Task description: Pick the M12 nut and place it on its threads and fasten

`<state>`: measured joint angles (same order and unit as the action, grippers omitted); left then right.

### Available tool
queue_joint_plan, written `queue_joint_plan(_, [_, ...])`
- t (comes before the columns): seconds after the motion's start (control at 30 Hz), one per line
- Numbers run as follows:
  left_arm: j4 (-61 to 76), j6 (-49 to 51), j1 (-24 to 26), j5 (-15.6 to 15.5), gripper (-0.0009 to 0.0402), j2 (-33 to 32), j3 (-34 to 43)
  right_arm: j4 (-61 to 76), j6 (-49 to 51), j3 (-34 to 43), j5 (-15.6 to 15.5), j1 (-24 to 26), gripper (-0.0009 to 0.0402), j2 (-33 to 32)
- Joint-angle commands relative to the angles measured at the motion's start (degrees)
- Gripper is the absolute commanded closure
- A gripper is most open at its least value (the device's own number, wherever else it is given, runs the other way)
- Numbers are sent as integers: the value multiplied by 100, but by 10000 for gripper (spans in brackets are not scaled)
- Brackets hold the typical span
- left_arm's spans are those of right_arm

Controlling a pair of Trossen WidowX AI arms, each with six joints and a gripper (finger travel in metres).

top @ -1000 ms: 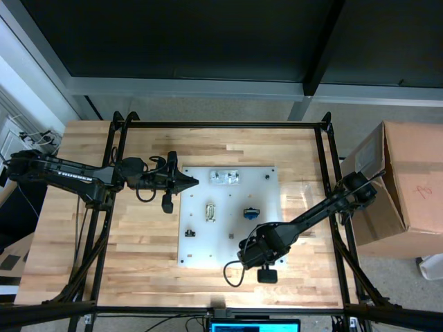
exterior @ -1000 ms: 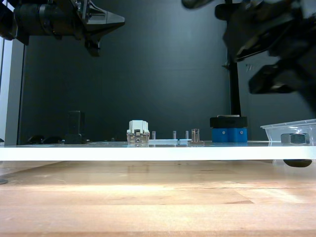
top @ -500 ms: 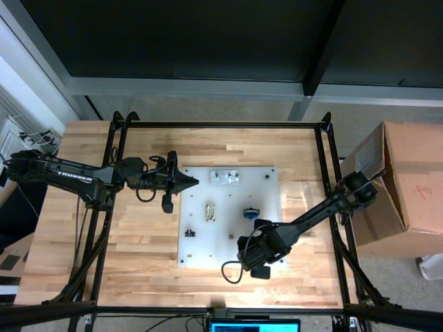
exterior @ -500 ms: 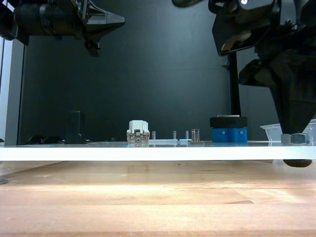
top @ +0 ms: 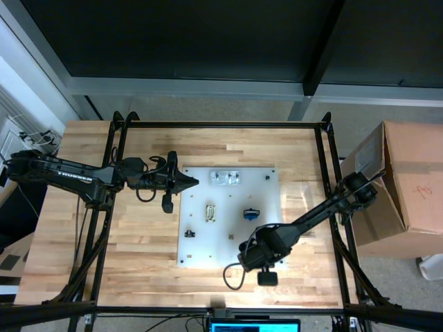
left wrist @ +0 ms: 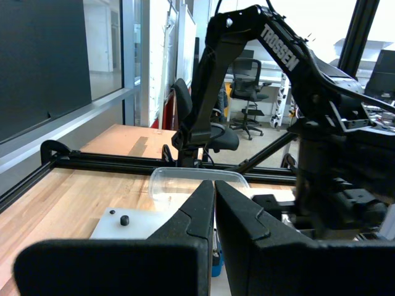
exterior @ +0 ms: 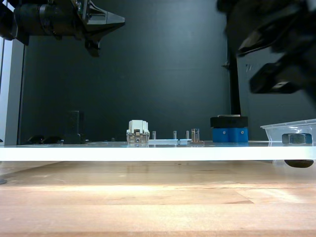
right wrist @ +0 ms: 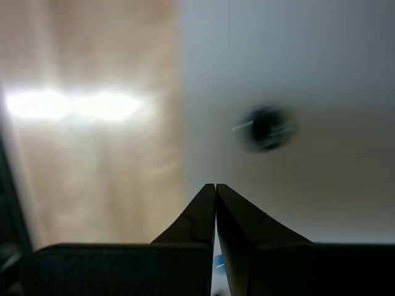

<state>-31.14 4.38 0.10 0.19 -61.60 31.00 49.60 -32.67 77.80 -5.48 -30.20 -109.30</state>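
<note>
The silver M12 nut (exterior: pixel 296 138) is free of both grippers. It stands at the near right edge of the white board (top: pixel 228 204), a silver ring around a dark core, seemingly on its stud. The right gripper (right wrist: pixel 215 186) hovers just above that part of the board, jaws pressed together and empty. The left gripper (left wrist: pixel 214 183) hangs high over the board's left edge, jaws also closed on nothing.

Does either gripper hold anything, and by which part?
Nothing is held: left gripper, raised at the board's left edge, and right gripper, above its near right edge, are shut empty; the nut sits untouched.
</note>
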Motion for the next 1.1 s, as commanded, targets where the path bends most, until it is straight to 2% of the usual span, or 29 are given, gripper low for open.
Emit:
queue_joint_plan(0.03, [-2, -2, 0, 2, 393, 0, 0, 35, -59, 2, 149, -7, 393, 2])
queue_joint_plan(0.23, [-4, 0, -2, 0, 393, 0, 0, 31, -66, 2, 151, -4, 393, 4])
queue_joint_plan(0.37, [-4, 0, -2, 0, 393, 0, 0, 22, -50, 2, 310, -7, 393, 81])
queue_joint_plan(0.53, [-2, -2, 0, 2, 393, 0, 0, 7, 31, -44, 313, 2, 393, 269])
queue_joint_plan(0.57, [-4, 0, -2, 2, 393, 0, 0, -7, 87, -74, 433, 33, 393, 361])
queue_joint_plan(0.67, [-4, 0, -2, 0, 393, 0, 2, -179, 293, -234, 1082, 111, 394, 787])
queue_joint_plan(0.7, [-4, 0, -2, 0, 393, 0, 0, -334, 435, -308, 1182, 166, 393, 942])
queue_joint_plan(0.93, [-4, 0, 0, 0, 393, 0, 2, -1766, 1598, -1152, 1156, 767, 394, 2166])
queue_joint_plan(1.1, [-4, 0, -2, 0, 393, 0, 0, -2527, 2105, -1764, 1132, 1543, 394, 2929])
